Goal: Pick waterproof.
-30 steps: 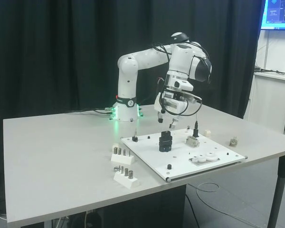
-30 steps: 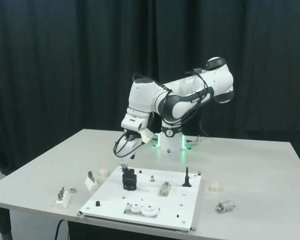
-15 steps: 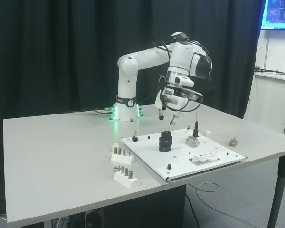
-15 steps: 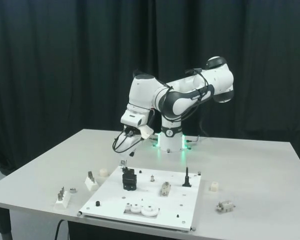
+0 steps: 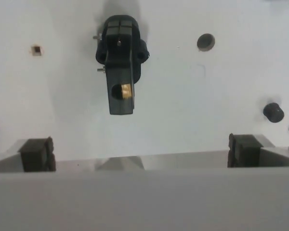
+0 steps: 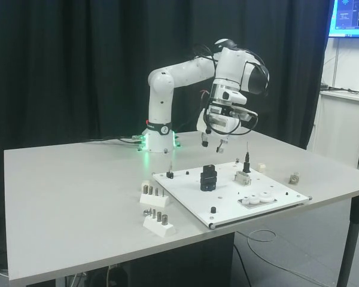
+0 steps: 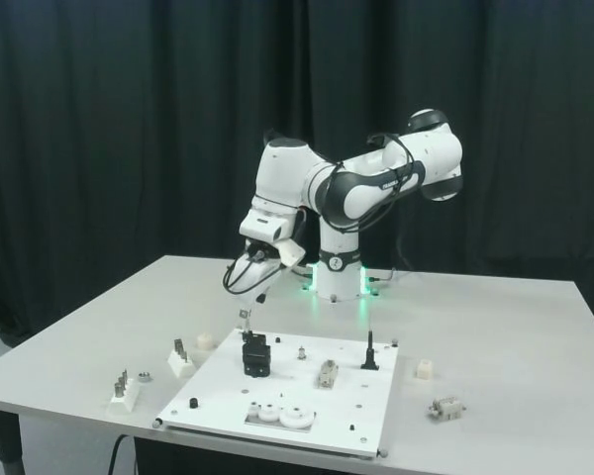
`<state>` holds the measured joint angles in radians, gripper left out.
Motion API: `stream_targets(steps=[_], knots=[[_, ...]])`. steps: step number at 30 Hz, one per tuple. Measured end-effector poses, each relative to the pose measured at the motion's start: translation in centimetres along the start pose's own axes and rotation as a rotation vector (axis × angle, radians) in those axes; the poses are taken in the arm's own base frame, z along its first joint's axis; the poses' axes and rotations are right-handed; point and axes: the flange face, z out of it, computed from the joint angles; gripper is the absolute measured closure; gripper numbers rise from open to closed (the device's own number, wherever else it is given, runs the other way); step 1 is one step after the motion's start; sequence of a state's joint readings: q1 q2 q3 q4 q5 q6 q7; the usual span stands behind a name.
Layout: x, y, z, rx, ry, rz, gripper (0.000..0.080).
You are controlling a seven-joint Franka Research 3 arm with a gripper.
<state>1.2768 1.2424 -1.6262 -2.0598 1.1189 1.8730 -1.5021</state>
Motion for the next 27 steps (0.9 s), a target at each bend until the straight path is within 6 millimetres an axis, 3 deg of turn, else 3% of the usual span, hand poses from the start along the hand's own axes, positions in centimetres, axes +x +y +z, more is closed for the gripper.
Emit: stream_targets(steps=[27], knots=[[0.7,0.4,-1.3,0.0,-0.019,-0.014,0.0003]])
